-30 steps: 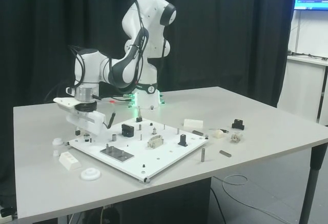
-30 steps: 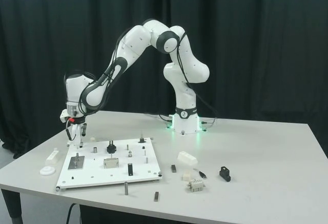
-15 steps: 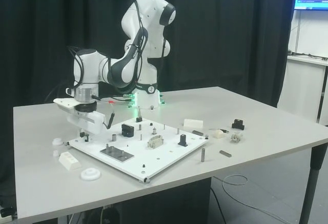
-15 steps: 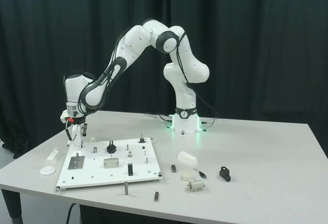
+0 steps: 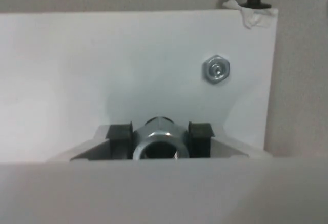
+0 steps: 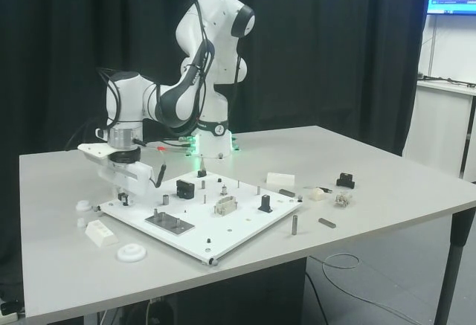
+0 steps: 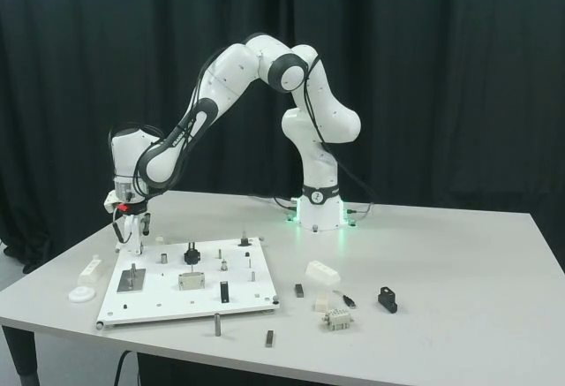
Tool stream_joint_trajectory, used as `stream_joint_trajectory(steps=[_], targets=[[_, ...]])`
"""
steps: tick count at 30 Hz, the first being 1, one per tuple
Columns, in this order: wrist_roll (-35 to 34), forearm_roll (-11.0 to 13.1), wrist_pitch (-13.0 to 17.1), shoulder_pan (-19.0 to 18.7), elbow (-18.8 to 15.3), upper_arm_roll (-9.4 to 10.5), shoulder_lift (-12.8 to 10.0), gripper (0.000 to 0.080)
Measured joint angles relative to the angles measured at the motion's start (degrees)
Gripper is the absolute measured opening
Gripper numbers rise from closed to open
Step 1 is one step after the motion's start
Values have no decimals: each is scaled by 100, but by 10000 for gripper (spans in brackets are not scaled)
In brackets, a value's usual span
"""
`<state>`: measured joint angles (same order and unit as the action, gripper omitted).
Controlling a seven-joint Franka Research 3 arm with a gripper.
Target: Remove bolt 4.
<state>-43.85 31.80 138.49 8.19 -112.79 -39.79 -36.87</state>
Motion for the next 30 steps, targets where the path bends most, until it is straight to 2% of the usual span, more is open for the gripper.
stream_joint_trajectory(steps=[5, 10, 30], targets=[[99, -8, -56, 16, 42, 0, -19, 230], [538, -21, -73, 17, 56, 0, -26, 230], [3408, -40, -98, 13, 64, 1, -25, 229]])
